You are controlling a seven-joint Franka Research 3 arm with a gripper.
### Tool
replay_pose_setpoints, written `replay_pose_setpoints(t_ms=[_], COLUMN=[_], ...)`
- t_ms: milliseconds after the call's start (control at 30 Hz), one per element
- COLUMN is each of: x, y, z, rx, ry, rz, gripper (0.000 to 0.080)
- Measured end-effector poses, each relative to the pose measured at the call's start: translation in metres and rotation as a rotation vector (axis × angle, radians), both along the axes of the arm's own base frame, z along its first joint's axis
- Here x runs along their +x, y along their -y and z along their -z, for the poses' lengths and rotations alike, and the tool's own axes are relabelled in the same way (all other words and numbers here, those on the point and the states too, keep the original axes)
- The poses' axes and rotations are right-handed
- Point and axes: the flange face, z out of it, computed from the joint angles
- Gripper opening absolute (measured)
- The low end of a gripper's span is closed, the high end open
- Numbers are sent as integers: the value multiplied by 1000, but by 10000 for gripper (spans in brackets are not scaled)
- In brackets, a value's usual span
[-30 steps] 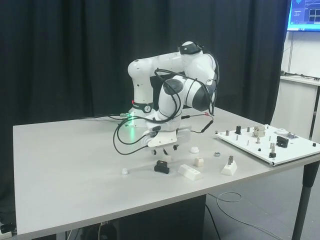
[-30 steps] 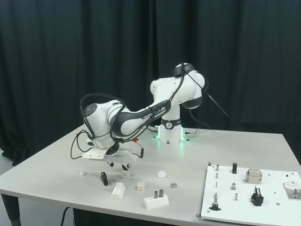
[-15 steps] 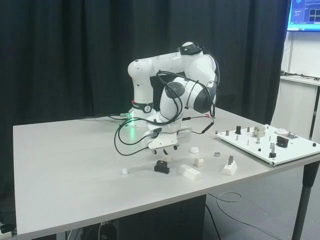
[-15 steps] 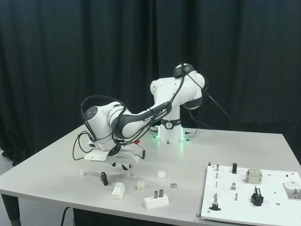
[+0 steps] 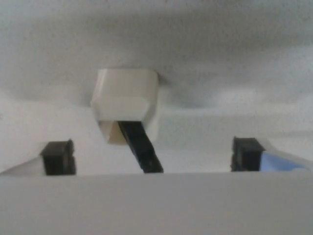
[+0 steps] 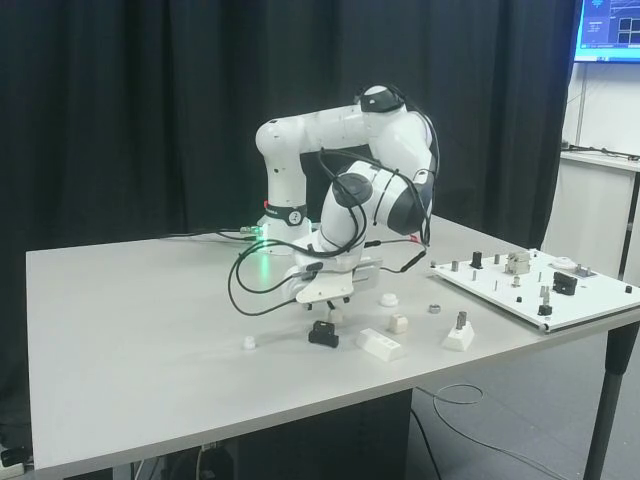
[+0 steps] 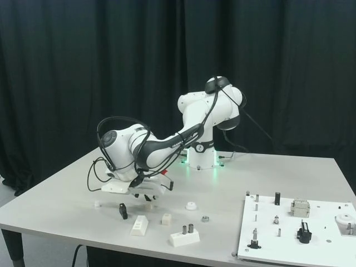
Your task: Pick USB.
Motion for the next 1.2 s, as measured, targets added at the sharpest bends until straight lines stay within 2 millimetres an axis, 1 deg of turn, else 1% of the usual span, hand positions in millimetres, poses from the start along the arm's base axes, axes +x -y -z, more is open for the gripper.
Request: replay_pose_setpoints(t_ms=[67,100,267,300,600,633,867,967,1000,1200], x=[0,-1,-1,-1,-1,-1,0,0,0,0], y=[0,0,-1,-1,-5,-5,-8,-10,-11,-17], z=[1,1,2,2,1,0,-8,-15,-18,-37], rx=[-1,-1,-1,-1,2,3,1,-1,-2,-10], ry=[-4,-6,-11,-12,-18,-19,-36,-48,-51,-62], rz=[-1,-2,-6,-7,-11,-11,-18,-19,-19,-24], gripper=[800,686,686,501,501,113,113,113,73,73])
